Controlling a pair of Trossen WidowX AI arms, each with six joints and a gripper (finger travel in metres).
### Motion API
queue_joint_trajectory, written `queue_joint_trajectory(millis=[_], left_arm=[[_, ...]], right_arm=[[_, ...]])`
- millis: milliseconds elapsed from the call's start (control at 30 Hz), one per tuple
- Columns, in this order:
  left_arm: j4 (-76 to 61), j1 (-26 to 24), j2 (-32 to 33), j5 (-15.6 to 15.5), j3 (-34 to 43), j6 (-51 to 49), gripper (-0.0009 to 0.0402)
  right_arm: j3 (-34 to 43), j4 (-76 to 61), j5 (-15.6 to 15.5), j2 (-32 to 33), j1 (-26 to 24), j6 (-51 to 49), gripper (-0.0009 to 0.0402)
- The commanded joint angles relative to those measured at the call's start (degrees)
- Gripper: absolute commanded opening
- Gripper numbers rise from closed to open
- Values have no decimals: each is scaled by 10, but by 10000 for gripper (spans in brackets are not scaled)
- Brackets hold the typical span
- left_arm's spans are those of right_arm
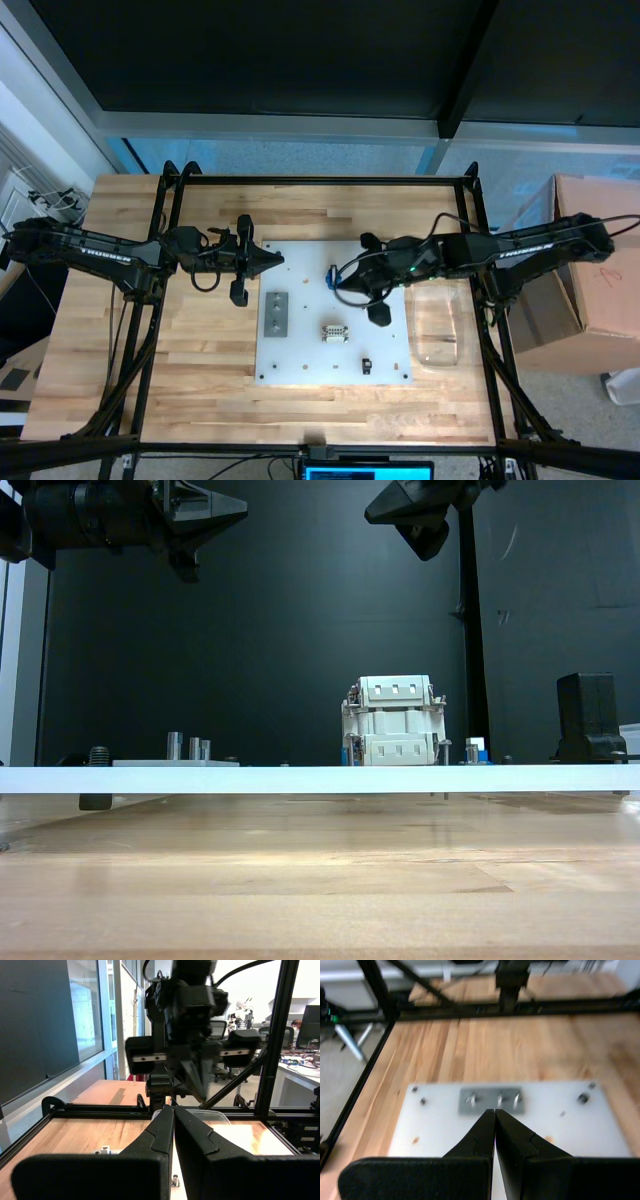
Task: Remove the HAN10E connector from the taskboard and place in the container
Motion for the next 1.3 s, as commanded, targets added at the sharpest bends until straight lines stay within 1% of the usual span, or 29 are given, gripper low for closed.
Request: queue_joint_trajectory(millis=[33,233,433,533,667,867,1000,1133,1300], left_arm=[[0,0,0,0,0,0,0],[0,0,0,0,0,0,0],[0,0,0,0,0,0,0],[0,0,0,0,0,0,0],[0,0,0,0,0,0,0],[0,0,0,0,0,0,0],[0,0,0,0,0,0,0],[0,0,0,0,0,0,0],[0,0,0,0,0,0,0]], right_arm=[[55,-85,2,39,12,18,0],[154,-223,2,112,36,38,8],[254,-336,4,187,60,52,41],[297,-394,-2,221,69,53,74],[339,-449,-3,263,73,75,141],[375,-475,-3,309,74,91,250],[382,-475,-3,335,73,96,298],[382,-475,-3,358,73,102,317],[382,-470,-2,389,73,102,311]])
